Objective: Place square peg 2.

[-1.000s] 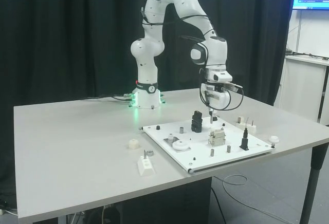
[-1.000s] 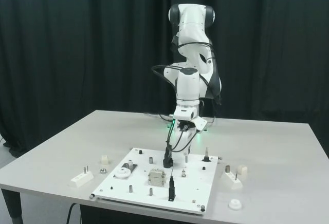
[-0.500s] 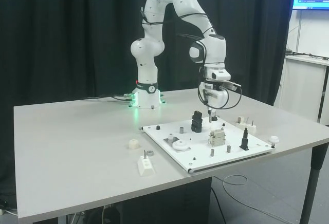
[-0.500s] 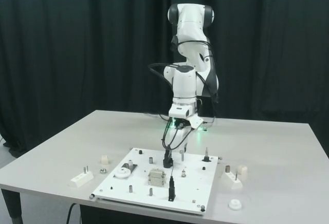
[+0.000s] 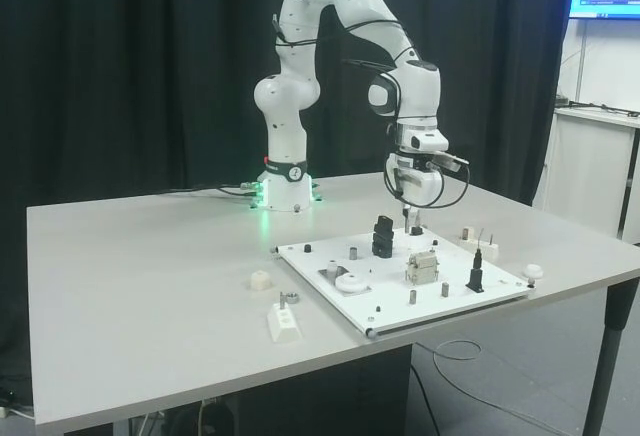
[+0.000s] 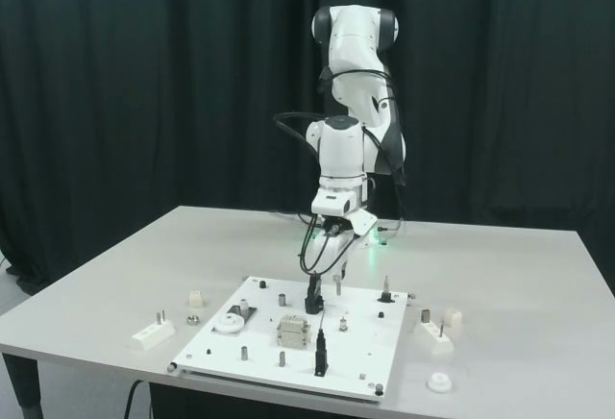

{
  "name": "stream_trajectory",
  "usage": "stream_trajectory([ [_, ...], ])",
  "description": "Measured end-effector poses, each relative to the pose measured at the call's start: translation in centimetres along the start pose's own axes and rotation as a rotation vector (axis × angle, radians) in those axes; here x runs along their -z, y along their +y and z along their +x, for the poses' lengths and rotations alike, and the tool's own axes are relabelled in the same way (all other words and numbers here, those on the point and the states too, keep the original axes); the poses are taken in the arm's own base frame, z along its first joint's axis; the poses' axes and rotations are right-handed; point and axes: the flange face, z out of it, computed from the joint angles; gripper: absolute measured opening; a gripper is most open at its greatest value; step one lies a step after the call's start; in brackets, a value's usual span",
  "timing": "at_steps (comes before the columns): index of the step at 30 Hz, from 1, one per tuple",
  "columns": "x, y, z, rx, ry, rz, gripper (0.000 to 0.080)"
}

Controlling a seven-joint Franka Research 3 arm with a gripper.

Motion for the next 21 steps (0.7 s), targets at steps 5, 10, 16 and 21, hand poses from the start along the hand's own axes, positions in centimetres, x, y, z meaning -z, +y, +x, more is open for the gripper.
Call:
stream_trajectory([
  [5,0.28,0.00,0.03,0.003,-0.005,0.004,0.0061],
  [10,0.47,0.04,0.13,0.004,-0.008,0.006,0.0061],
  [16,0.55,0.06,0.19,0.004,-0.009,0.006,0.0061],
  [21,0.59,0.08,0.22,0.004,-0.008,0.006,0.0061],
])
